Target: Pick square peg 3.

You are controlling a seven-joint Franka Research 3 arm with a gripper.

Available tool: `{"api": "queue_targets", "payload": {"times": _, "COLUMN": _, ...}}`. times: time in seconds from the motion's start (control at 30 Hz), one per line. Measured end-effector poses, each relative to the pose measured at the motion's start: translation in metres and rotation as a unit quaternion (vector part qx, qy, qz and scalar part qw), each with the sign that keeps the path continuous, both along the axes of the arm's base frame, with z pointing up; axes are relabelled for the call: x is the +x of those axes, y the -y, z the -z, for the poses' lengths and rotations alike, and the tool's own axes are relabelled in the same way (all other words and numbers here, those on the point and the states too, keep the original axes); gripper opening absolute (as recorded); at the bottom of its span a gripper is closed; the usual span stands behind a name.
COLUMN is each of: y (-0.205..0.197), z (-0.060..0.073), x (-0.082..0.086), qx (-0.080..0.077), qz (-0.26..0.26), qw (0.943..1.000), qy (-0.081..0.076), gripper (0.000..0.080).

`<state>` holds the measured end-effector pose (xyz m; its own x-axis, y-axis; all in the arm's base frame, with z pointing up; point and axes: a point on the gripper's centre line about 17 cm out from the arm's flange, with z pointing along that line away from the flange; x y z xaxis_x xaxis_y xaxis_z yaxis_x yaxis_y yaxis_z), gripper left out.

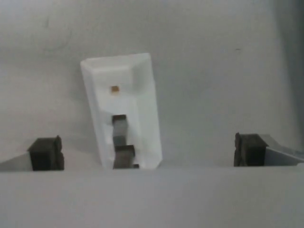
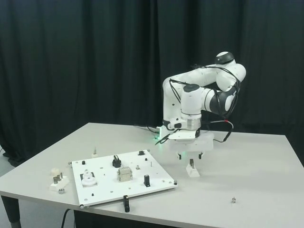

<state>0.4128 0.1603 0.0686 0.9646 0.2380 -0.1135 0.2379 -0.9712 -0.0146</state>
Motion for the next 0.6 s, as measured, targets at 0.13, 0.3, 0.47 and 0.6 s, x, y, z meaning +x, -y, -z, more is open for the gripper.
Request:
{"api": "queue_targets", "payload": {"times": 0.13, "y": -0.004, "z": 0.006, "x": -0.006, "qx": -0.006, "qz": 0.003, "qw": 1.0000, "qy": 0.004, "gripper": 0.0800}}
{"api": "queue_targets", "payload": {"times": 0.3, "y": -0.009, "z": 0.012, "x": -0.013, "qx": -0.011, "qz": 0.009, "qw": 0.9999, "qy": 0.008, "gripper": 0.0800}}
{"api": "queue_targets", "payload": {"times": 0.47, "y": -0.012, "z": 0.019, "x": -0.016, "qx": -0.010, "qz": 0.014, "qw": 0.9998, "qy": 0.013, "gripper": 0.0800}}
{"api": "queue_targets", "payload": {"times": 0.6, "y": -0.013, "z": 0.024, "x": -0.018, "qx": -0.010, "qz": 0.016, "qw": 0.9997, "qy": 0.016, "gripper": 0.0800}}
